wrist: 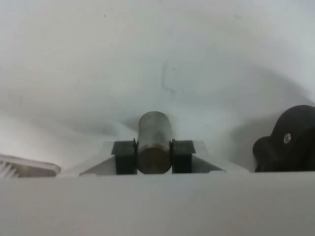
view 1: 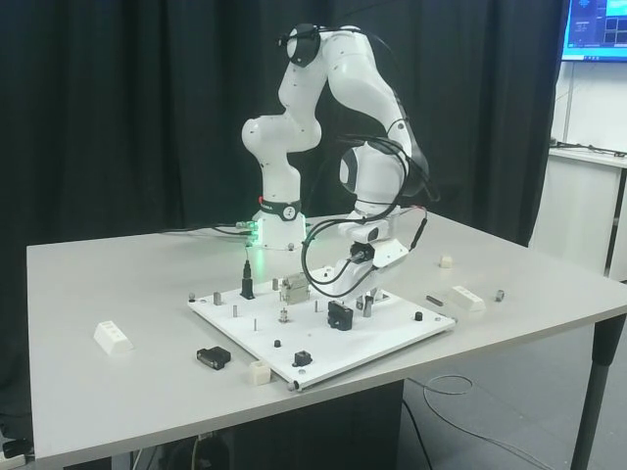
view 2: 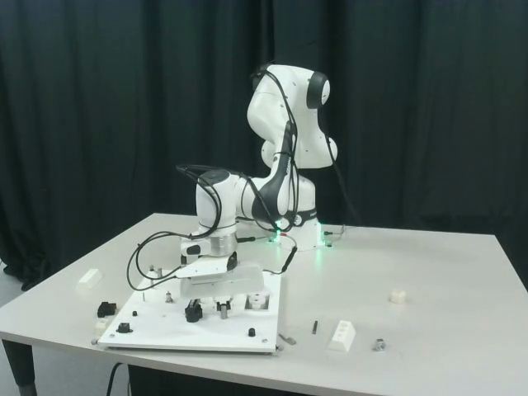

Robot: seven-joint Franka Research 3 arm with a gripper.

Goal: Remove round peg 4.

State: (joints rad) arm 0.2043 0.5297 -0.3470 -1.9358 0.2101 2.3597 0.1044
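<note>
Claw (wrist: 154, 156) is pinched on round peg 4 (wrist: 153, 140), one black finger pad (wrist: 124, 156) at the peg's 9 o'clock and the other at its 3 o'clock. In the wrist view the peg stands upright between the pads with the white board (wrist: 162, 64) behind it. In the first room view the claw hangs low over the white assembly board (view 1: 392, 338) on the grey bench (view 1: 118, 284); whether the peg is clear of its hole cannot be told. A black fixture (wrist: 288, 142) sits just beside the claw on the board.

Handling judgement: the peg looks like a smooth, stiff metal cylinder, small and fairly light, not fragile but liable to slip. The grip across its upper shaft on opposite sides seems right. A straight pull along the peg's axis appears safest; any tilt could bind it in the hole.
</note>
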